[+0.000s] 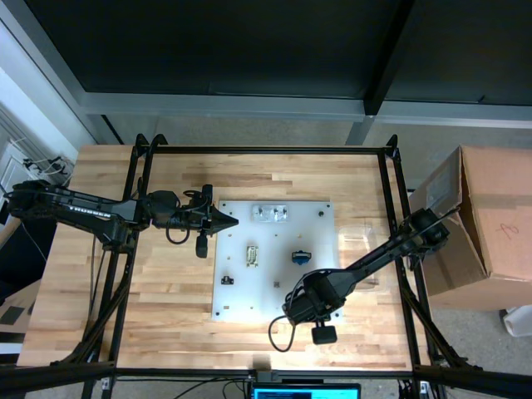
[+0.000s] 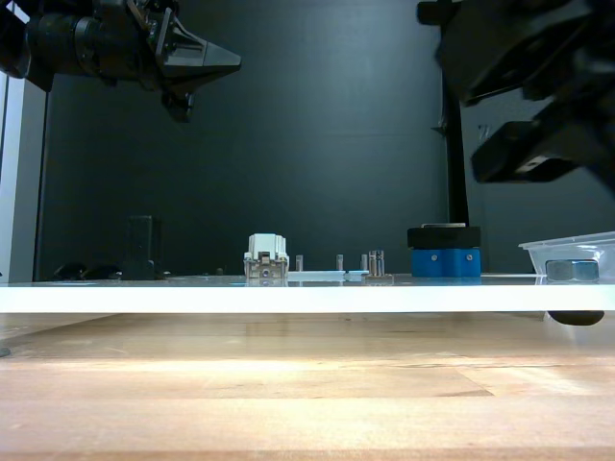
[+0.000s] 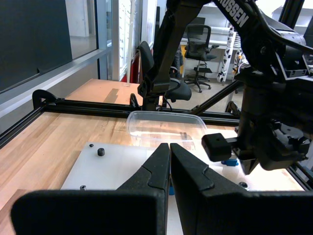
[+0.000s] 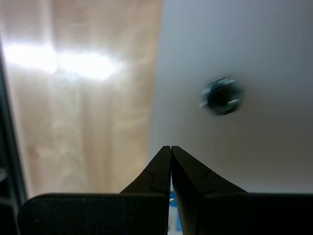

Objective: Pick the M12 nut and place it on its threads and fasten

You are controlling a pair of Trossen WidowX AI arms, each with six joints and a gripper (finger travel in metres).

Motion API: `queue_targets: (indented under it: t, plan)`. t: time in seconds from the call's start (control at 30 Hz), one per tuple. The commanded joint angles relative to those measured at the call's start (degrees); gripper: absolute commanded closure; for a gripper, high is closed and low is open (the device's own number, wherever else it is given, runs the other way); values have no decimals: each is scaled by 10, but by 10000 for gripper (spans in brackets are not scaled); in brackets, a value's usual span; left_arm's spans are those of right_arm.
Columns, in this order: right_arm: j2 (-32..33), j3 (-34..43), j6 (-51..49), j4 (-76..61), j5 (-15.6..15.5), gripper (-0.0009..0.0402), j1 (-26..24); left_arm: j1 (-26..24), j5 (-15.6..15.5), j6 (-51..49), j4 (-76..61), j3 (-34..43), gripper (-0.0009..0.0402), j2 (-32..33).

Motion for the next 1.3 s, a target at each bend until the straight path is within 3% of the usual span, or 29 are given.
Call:
queue_targets:
  t: [0.03, 0.43, 0.57, 0.87, 1.13, 1.3]
  plan:
    - [-1, 0, 2, -1, 17, 393, 0, 0, 0, 0, 0, 0, 393, 0]
    - [-28, -5, -21, 4, 71, 394, -3, 0, 0, 0, 0, 0, 393, 0]
    - [-75, -30, -32, 40, 78, 394, -17, 0, 0, 0, 0, 0, 393, 0]
    - [-224, -116, -99, 124, 164, 394, -94, 0, 0, 0, 0, 0, 393, 0]
    - [-349, -187, -187, 208, 157, 394, -214, 0, 0, 0, 0, 0, 393, 0]
    - [-417, -233, -222, 294, 100, 393, -284, 0, 0, 0, 0, 0, 393, 0]
